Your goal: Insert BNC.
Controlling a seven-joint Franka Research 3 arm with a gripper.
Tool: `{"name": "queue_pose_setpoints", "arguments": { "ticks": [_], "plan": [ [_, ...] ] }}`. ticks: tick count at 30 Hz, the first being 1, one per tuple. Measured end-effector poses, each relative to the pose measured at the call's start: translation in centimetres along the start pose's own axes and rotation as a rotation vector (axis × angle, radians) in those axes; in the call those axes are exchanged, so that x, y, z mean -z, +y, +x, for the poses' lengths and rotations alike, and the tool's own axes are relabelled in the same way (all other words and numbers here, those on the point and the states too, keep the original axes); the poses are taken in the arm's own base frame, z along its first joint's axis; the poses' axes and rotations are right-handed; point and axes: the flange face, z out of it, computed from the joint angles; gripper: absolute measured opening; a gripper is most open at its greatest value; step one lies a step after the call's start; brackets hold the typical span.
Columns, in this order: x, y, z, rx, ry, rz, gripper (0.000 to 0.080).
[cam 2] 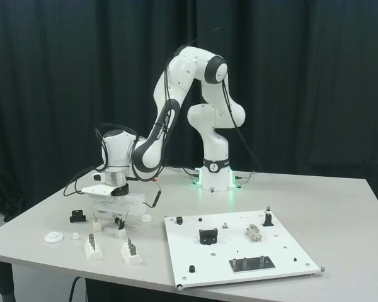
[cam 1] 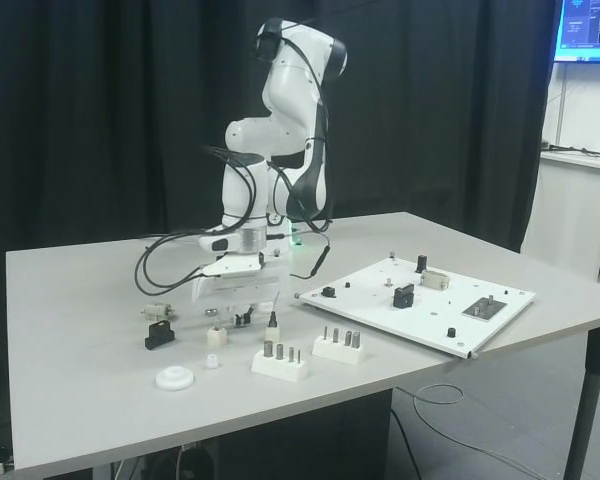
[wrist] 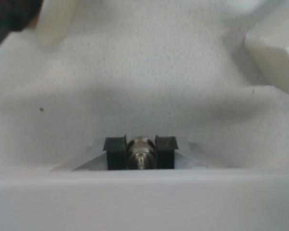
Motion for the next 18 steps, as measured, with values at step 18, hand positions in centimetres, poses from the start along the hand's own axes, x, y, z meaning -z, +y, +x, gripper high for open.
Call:
{"name": "queue_pose_setpoints", "arguments": {
  "ticks": [18],
  "plan": [
    [0.98, -0.27, 0.15, 0.0, 0.007, 0.019, 0.0121]
  ]
}}
